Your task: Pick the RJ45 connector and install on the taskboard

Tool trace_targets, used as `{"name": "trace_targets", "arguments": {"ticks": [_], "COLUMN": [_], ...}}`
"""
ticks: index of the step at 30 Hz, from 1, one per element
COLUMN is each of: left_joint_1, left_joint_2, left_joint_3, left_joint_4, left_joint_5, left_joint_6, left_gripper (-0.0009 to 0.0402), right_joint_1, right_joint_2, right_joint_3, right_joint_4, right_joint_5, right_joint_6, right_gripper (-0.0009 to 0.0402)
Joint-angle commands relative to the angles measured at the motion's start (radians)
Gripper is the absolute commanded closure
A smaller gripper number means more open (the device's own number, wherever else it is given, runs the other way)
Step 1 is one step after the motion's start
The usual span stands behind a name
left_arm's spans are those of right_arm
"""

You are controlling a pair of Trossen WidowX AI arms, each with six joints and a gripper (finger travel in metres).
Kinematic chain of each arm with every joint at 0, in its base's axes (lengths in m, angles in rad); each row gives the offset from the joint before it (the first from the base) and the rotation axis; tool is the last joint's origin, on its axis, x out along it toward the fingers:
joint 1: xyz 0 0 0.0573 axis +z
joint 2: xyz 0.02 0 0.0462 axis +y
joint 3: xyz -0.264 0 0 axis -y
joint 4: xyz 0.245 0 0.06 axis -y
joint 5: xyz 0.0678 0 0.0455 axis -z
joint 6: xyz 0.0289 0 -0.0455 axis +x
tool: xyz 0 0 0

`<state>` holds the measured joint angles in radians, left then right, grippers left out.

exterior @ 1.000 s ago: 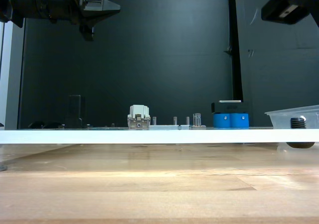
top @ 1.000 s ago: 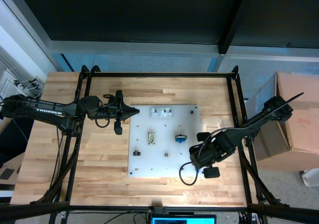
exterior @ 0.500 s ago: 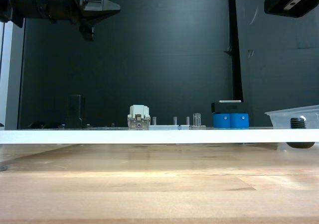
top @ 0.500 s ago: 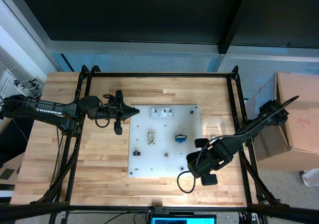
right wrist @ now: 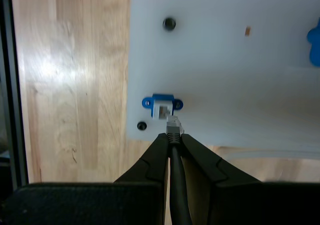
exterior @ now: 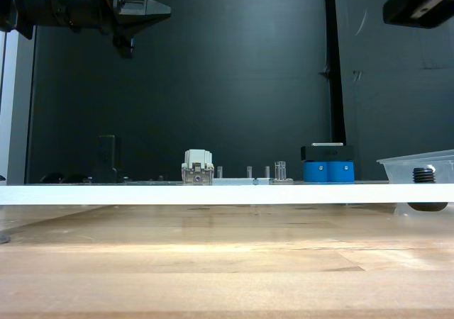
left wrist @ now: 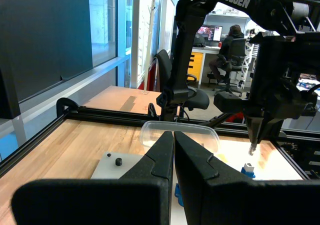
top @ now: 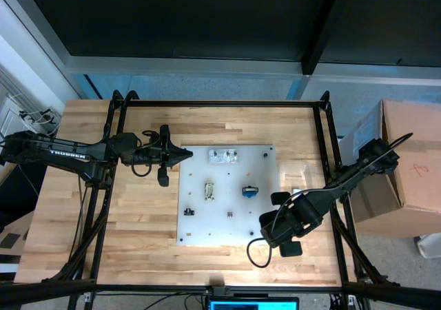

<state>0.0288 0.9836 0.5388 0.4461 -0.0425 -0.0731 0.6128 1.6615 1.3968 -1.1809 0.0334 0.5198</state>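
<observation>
My right gripper point(right wrist: 172, 137) is shut on the RJ45 connector point(right wrist: 173, 126), which points out from the fingertips with its black cable trailing back. The plug's tip hangs just short of the blue RJ45 jack point(right wrist: 162, 105) near the edge of the white taskboard point(right wrist: 225, 60), clear of its seat. From the left wrist view, the right gripper point(left wrist: 252, 144) hovers a little above that jack point(left wrist: 247, 169). In the high view the right gripper point(top: 264, 229) is over the board's near right corner. My left gripper point(top: 185, 155) is shut and empty, raised at the board's left edge.
A clear plastic tray point(top: 300, 172) lies just right of the board, and a cardboard box point(top: 410, 165) stands beyond the table's right edge. Other fittings on the board include a grey connector point(top: 209, 190) and a blue mount point(top: 249, 191). A black frame borders the table.
The right gripper, with the connector in it, moved toward the board's near right corner and rose a little in the low view. The left arm stayed put.
</observation>
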Motion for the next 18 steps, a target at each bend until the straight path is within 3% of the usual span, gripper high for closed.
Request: {"name": "trace_targets", "arguments": {"ticks": [1,18], "left_joint_1": [0.000,0.000], "left_joint_2": [0.000,0.000], "left_joint_3": [0.000,0.000], "left_joint_4": [0.000,0.000], "left_joint_5": [0.000,0.000], "left_joint_6": [0.000,0.000], "left_gripper": [0.0393,0.0393], "right_joint_1": [0.006,0.013], "right_joint_2": [-0.002,0.003], "right_joint_3": [-0.018,-0.033], "right_joint_4": [0.002,0.014], "right_joint_5": [0.000,0.000], "right_joint_6": [0.008,0.026], "right_gripper": [0.0393,0.0393]}}
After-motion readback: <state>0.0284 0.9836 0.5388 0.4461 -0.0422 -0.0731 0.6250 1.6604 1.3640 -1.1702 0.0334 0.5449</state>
